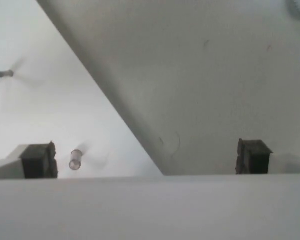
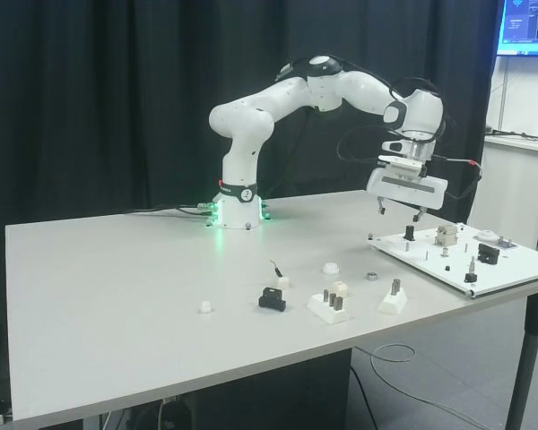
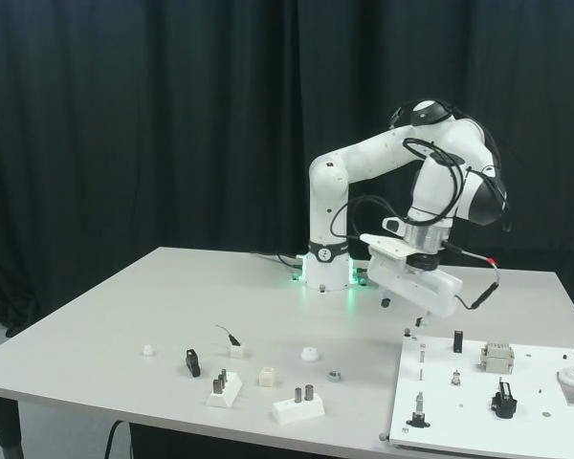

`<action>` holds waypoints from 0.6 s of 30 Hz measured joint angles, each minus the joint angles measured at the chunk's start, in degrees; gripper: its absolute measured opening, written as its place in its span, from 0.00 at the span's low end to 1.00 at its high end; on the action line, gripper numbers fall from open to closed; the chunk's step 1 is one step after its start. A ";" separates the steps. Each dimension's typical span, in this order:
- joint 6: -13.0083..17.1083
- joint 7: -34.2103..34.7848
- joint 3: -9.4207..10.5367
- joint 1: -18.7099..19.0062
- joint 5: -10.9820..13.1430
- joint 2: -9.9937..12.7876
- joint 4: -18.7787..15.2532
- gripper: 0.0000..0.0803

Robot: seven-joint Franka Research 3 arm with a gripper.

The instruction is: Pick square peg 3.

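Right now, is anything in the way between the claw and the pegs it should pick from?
Nothing visible does. The open gripper hangs above the white board's corner; the pegs stand in holders near the table's front edge, open air between. Which one is peg 3 I cannot tell.

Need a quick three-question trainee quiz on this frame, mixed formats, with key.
1. True or false: the gripper is shut on a peg.
2. The gripper hangs above: A) an edge of the white board; B) the peg blocks near the table's front; C) the bare table far from any part.
3. Fill in: the lights at the arm's base glow ___.

Key: 1 false (fingers apart, nothing between them); 2 A; 3 green.
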 joint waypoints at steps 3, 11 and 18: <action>0.16 0.10 -0.06 -0.22 0.02 0.00 0.00 1.00; 0.93 1.39 -0.69 -1.28 0.09 0.00 -0.02 1.00; 2.66 1.07 -1.13 -2.65 0.09 0.00 -0.04 1.00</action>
